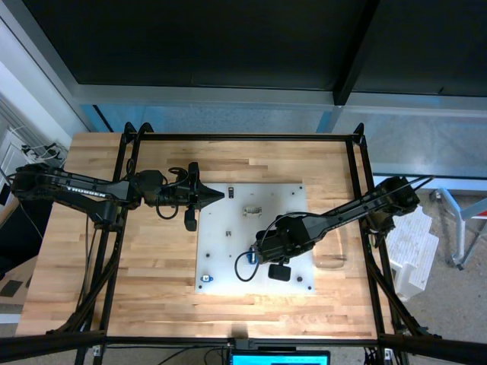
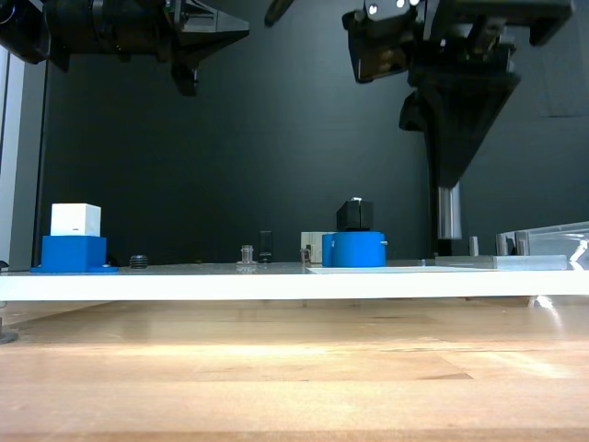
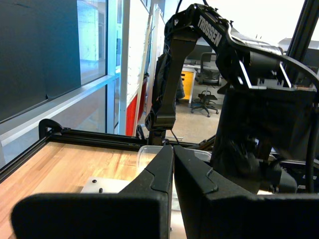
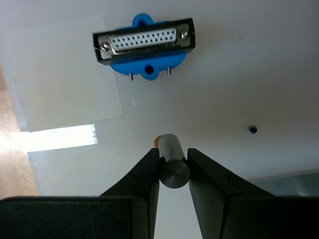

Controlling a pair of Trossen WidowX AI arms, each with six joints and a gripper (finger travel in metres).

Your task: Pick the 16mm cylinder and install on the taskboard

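While the 16mm cylinder (image 4: 173,168) is clamped upright between the fingers of the right gripper (image 4: 172,155) over the taskboard (image 1: 221,258) (near a blue connector (image 4: 144,47)), the left gripper (image 3: 173,152) is pinched together, empty, above the board's left edge. A clear tray (image 1: 332,263) is seen beside the board; its contents cannot be told.

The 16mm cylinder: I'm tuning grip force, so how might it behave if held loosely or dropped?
The 16mm cylinder, pinched in the right tool above the taskboard, looks like smooth metal: probably rigid, heavy for its size, and slippery. Being round, it would likely roll if released on its side. The left tool hovers shut at the taskboard's left edge.
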